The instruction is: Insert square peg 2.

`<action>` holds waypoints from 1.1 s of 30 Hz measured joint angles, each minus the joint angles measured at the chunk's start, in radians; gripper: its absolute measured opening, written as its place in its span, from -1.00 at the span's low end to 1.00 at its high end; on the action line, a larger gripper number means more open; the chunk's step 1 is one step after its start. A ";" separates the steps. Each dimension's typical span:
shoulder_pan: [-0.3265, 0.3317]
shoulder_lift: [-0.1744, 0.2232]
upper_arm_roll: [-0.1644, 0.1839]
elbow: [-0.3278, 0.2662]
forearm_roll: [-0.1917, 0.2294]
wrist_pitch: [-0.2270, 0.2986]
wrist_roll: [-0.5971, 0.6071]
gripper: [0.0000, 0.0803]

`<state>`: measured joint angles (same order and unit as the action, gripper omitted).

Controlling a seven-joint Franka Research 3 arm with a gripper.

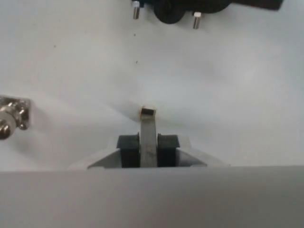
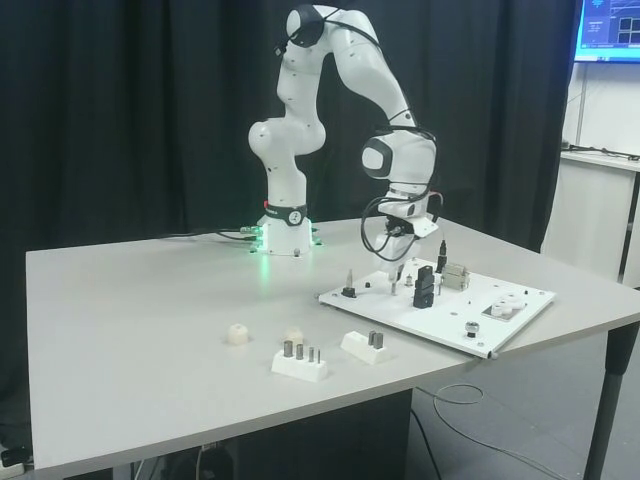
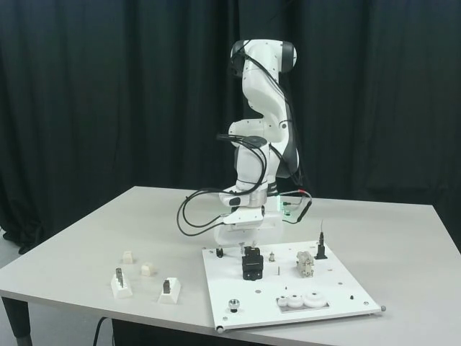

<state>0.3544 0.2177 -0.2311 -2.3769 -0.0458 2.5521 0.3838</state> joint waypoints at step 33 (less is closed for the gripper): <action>-0.006 -0.012 0.000 0.044 0.027 -0.075 0.000 -0.81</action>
<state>0.3488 0.2058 -0.2311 -2.3325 -0.0192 2.4768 0.3840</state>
